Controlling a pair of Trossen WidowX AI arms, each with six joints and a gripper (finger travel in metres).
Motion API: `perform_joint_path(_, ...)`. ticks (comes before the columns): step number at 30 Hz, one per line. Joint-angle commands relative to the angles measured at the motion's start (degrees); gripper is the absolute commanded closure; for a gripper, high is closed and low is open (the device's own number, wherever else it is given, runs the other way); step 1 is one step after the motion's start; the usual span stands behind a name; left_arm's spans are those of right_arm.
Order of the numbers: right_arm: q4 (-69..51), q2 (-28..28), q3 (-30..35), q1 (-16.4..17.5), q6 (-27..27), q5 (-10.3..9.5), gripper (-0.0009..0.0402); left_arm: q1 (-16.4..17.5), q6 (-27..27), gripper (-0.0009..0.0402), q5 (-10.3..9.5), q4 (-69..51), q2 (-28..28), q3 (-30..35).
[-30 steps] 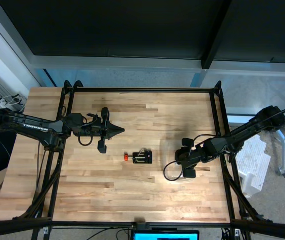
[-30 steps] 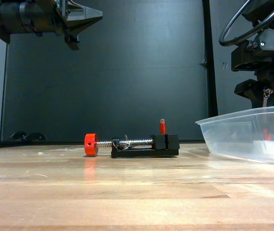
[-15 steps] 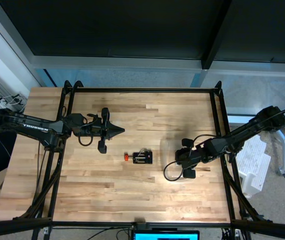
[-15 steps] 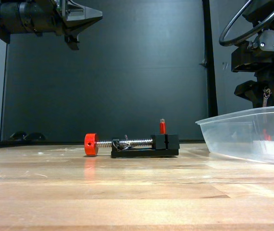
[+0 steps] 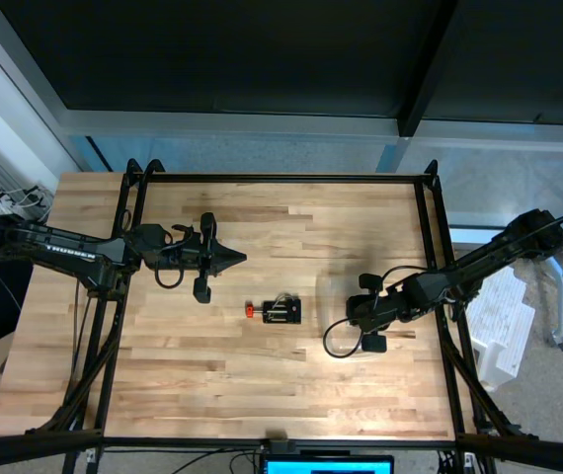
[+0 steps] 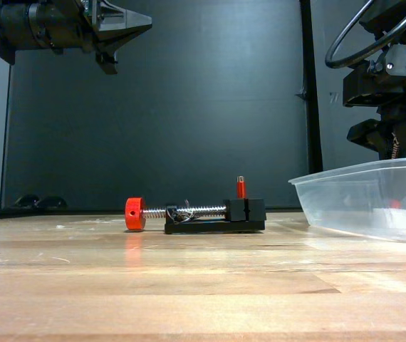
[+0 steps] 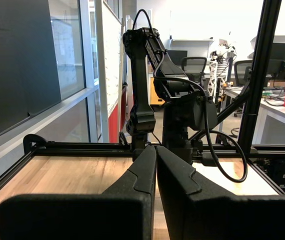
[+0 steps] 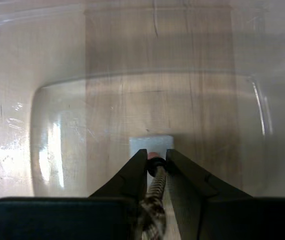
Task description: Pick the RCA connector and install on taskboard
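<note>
The taskboard point(image 5: 283, 312) is a small black block on the wooden table, with a red knob point(image 6: 135, 214) at its left end and a red peg standing on top. My right gripper point(image 8: 156, 152) hangs inside the clear tray point(image 6: 345, 199), shut on the RCA connector point(image 8: 152, 142). The connector is a small whitish piece with a reddish part pinched between the fingertips, and a braided cord runs back from it. From above, the right gripper point(image 5: 366, 328) is right of the taskboard. My left gripper point(image 5: 240, 259) is shut and empty, held high to the left and behind the board.
The clear plastic tray's walls point(image 8: 57, 50) surround the right gripper on all sides. A black metal frame point(image 5: 281, 179) runs round the table. In the left wrist view the right arm point(image 7: 182, 110) stands straight ahead.
The whitish piece that showed through the tray wall in the low view no longer shows there. The right gripper shifted very slightly. The left arm has not moved.
</note>
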Motion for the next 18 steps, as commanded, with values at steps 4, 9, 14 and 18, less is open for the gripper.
perform_joint_path(4, 0.0, 0.0, 0.0, 0.0, -0.2, 0.02, 0.0387, 0.0, 0.0, 0.0393, 0.02, 0.0, 0.0, 0.0)
perform_joint_path(9, -0.1, 0.0, 0.2, 0.0, -0.2, -0.02, 0.0391, 0.0, 0.0, 0.0393, 0.02, 0.0, 0.0, 0.0)
perform_joint_path(14, -0.9, -0.3, 1.0, 0.0, -0.3, -0.07, 0.0392, 0.0, 0.0, 0.0393, 0.02, 0.0, 0.0, 0.0)
perform_joint_path(18, -2.9, -1.2, 2.3, -0.1, -0.3, -0.02, 0.0392, 0.0, 0.0, 0.0393, 0.02, 0.0, 0.0, 0.0)
